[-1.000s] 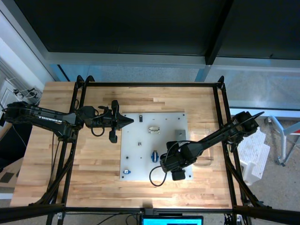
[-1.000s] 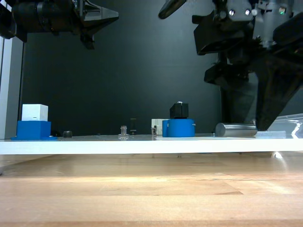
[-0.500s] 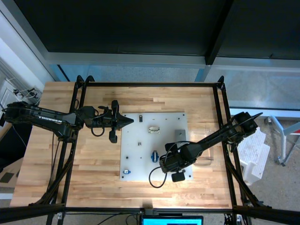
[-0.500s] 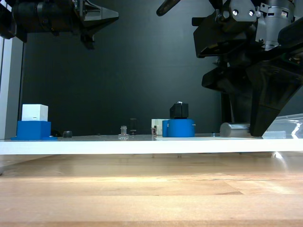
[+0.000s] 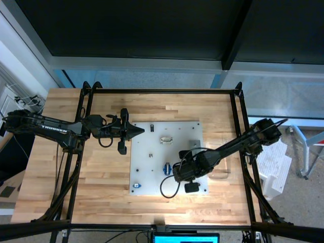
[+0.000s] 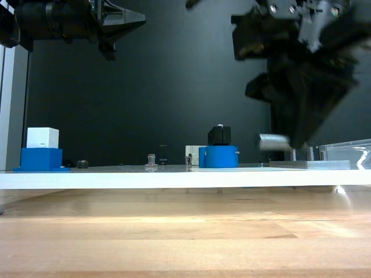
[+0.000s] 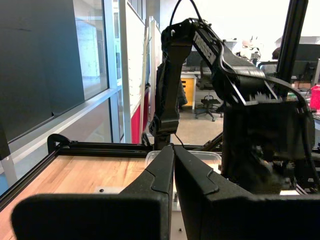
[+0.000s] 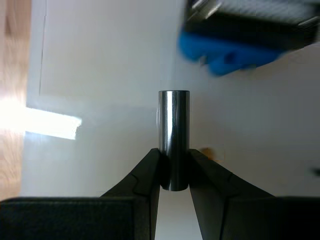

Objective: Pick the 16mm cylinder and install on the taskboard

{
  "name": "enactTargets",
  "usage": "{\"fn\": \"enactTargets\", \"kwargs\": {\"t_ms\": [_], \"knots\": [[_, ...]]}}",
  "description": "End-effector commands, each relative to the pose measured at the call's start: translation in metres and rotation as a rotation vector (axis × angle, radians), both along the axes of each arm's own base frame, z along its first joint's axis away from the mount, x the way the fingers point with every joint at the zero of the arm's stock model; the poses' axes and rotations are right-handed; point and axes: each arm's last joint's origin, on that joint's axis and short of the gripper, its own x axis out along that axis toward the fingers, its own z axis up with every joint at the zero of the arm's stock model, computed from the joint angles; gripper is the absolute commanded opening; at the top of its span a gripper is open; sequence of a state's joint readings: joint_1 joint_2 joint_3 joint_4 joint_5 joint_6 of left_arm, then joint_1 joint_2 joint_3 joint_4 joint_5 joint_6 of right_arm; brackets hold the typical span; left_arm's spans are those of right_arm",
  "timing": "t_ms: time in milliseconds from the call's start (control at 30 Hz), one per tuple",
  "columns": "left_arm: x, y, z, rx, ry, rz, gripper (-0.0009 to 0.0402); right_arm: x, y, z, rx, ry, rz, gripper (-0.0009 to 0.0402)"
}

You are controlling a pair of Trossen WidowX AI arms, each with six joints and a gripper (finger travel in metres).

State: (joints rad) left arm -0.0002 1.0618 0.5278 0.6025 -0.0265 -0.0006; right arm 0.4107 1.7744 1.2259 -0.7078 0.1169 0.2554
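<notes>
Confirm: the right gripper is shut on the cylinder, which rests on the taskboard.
Wrong: the low view shows the cylinder held clear above the taskboard by the right gripper. Left gripper hangs shut at the board's left edge.

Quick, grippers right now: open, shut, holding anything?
Left gripper: shut, empty, raised by the taskboard's left edge.
Right gripper: shut on the 16mm cylinder, above the taskboard.
</notes>
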Motion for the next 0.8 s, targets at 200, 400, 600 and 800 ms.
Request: {"fn": "enactTargets", "kwargs": {"t_ms": [200, 400, 600, 800], "knots": [[0.000, 0.000, 0.001, -0.001, -0.007, 0.000, 0.0000, -0.008, -0.027, 0.037, 0.030, -0.064, -0.061, 0.0000], [0.000, -0.001, 0.001, -0.015, -0.007, -0.014, 0.0000, -0.010, -0.049, 0.069, 0.020, -0.080, -0.091, 0.0000], [0.013, -0.003, -0.001, -0.008, 0.021, -0.078, 0.0000, -0.002, -0.068, 0.098, 0.019, -0.132, -0.101, 0.0000], [0.038, -0.004, -0.006, -0.008, 0.078, -0.106, 0.0016, 0.006, -0.086, 0.128, 0.017, -0.214, -0.124, 0.0000]]}}
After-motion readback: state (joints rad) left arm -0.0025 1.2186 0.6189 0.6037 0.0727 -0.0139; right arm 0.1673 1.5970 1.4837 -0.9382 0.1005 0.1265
